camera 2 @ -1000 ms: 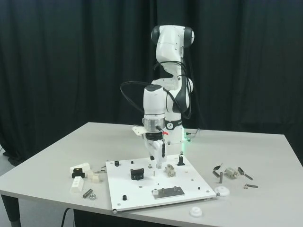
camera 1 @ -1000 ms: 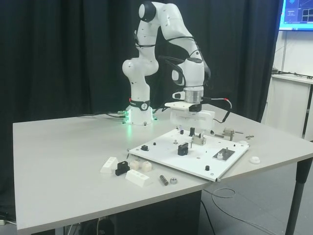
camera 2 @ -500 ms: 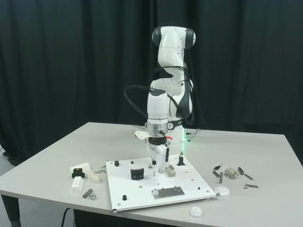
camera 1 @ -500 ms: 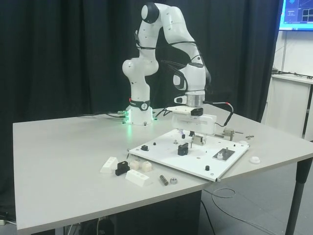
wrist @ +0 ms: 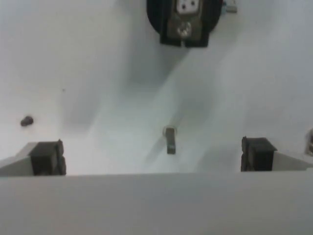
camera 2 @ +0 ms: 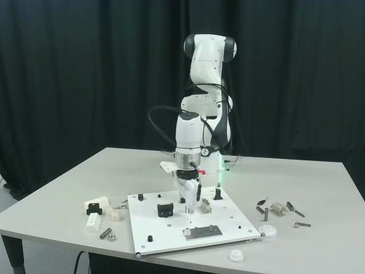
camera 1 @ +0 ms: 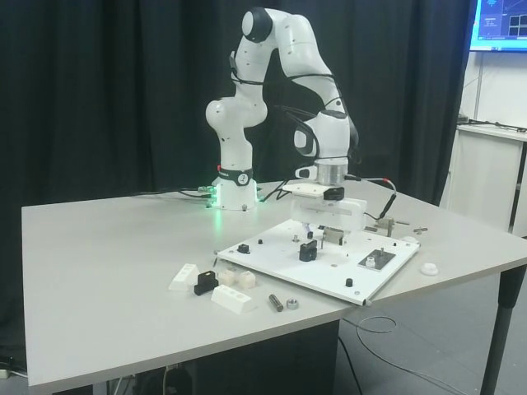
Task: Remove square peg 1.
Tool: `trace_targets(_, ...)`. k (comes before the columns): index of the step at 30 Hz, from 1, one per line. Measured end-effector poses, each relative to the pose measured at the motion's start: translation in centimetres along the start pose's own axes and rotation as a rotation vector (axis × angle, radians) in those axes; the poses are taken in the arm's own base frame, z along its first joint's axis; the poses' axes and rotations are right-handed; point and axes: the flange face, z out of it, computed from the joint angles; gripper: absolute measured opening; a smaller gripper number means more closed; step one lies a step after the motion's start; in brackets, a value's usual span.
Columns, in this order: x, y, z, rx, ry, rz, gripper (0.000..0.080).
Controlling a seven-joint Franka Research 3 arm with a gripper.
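Note:
A small grey square peg point(wrist: 169, 139) stands upright on the white board point(wrist: 88, 73). My gripper point(wrist: 151, 155) is open, and its black pads point(wrist: 46, 156) sit wide on either side of the peg without touching it. From the room, the gripper point(camera 1: 319, 229) hangs low over the middle of the board point(camera 1: 329, 267), close to its surface. In the second room view the gripper point(camera 2: 187, 202) hides most of the peg.
On the board are a black fixture point(camera 1: 308, 249), a metal bracket point(camera 2: 205, 208), a grey plate part point(camera 1: 372, 260) and small black knobs point(camera 1: 349, 282). White blocks point(camera 1: 183, 276), a bolt and nut point(camera 1: 284, 303) lie beside it; metal parts point(camera 2: 278, 208) and white discs point(camera 1: 428, 268) lie on the other side.
The wrist has turned and the gripper has shifted over the board's middle and come down, now straddling the peg. Nothing on the board has moved.

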Motion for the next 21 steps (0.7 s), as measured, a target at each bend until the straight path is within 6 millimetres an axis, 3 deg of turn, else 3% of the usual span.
trace_targets(20, -0.19, -0.27, 0.56, -0.072, 0.006, -0.048, 0.0800)
trace_targets(21, -0.24, -0.27, 0.56, -0.072, 0.005, -0.049, 0.0690)
